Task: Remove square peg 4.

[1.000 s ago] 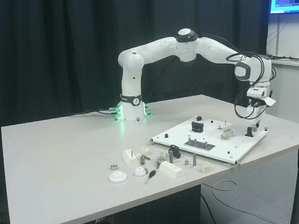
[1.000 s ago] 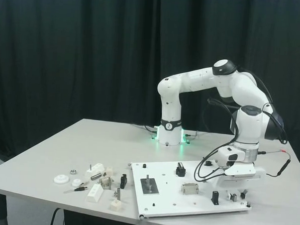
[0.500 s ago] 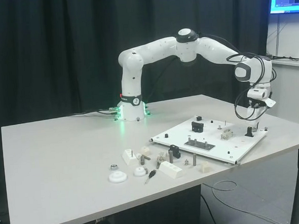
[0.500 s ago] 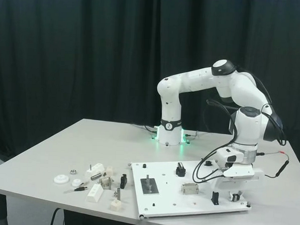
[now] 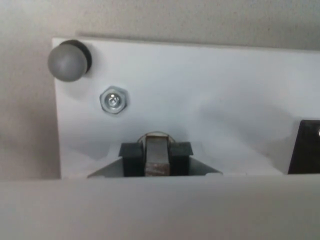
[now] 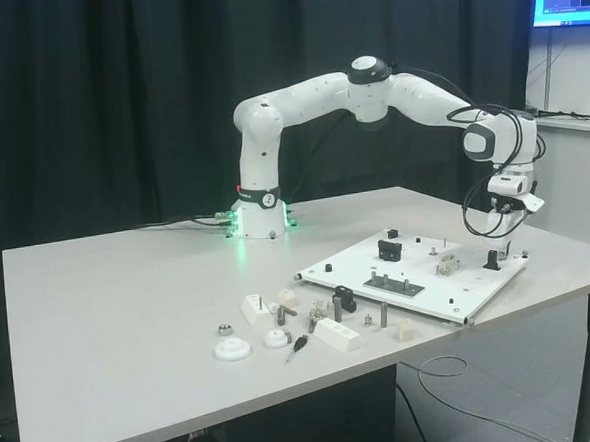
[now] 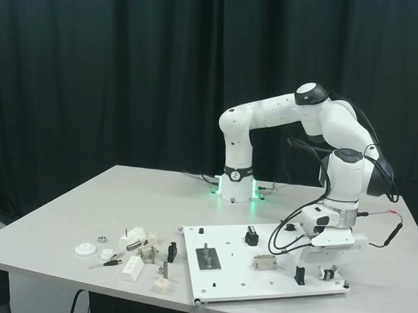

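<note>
Square peg 4 [image 5: 156, 164] is a small grey bar pinched between the black fingers [image 5: 131, 158] of my gripper [image 5: 156, 156], which is shut on it. It hangs a little above the corner of the white board [image 5: 215, 100], over a round socket. In the first room view the gripper [image 6: 507, 225] hovers above the board's [image 6: 418, 274] far right end. From the second room view the gripper [image 7: 327, 272] is low over the board's [image 7: 238, 281] right front corner; the peg is too small to make out there.
A grey round bumper [image 5: 69, 61] and a hex nut [image 5: 113, 100] mark the board corner. A black upright piece [image 6: 493, 260] stands close to the gripper. A grey plate with posts [image 6: 389, 283] and a black block [image 6: 389, 248] sit on the board. Loose parts [image 6: 281, 322] lie on the table beside it.
The gripper has risen a little from the board over the last second, then held nearly still. Everything else stays where it was.
</note>
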